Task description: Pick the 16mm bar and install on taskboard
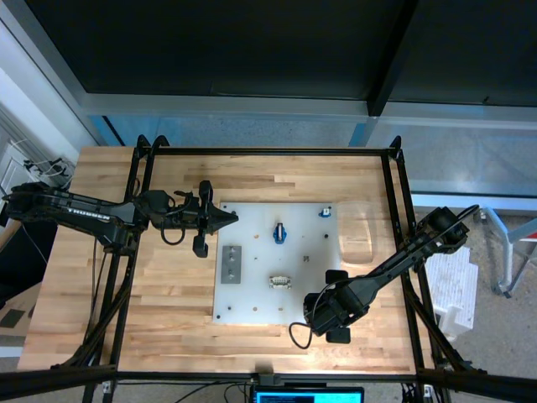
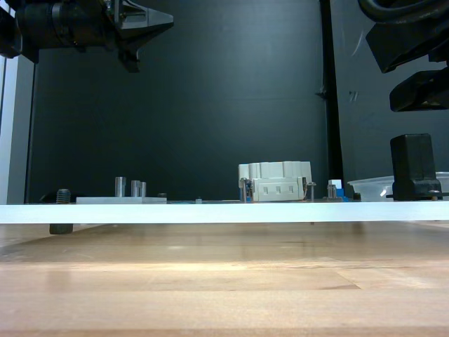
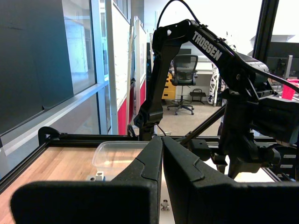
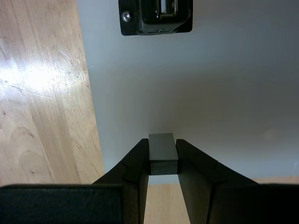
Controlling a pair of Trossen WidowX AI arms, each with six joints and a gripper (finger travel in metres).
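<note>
A short grey 16mm bar (image 4: 162, 154) is clamped between the fingers of my right gripper (image 4: 162, 157), which is shut on it. The bar hangs just above the white taskboard (image 4: 210, 93), close to its edge. In the high view my right gripper (image 1: 325, 312) points down over the near right corner of the taskboard (image 1: 252, 295). My left gripper (image 1: 225, 217) is shut and empty. It hovers over the board's far left corner, its closed fingers (image 3: 154, 158) pointing across the table.
On the board are a grey metal block (image 1: 231, 263), a blue part (image 1: 279, 232), a silver connector (image 1: 279, 282) and a black block (image 1: 334, 277) at the right edge. A clear plastic tray (image 1: 357, 235) lies right of the board. A black frame rings the wooden table (image 1: 151, 294).
</note>
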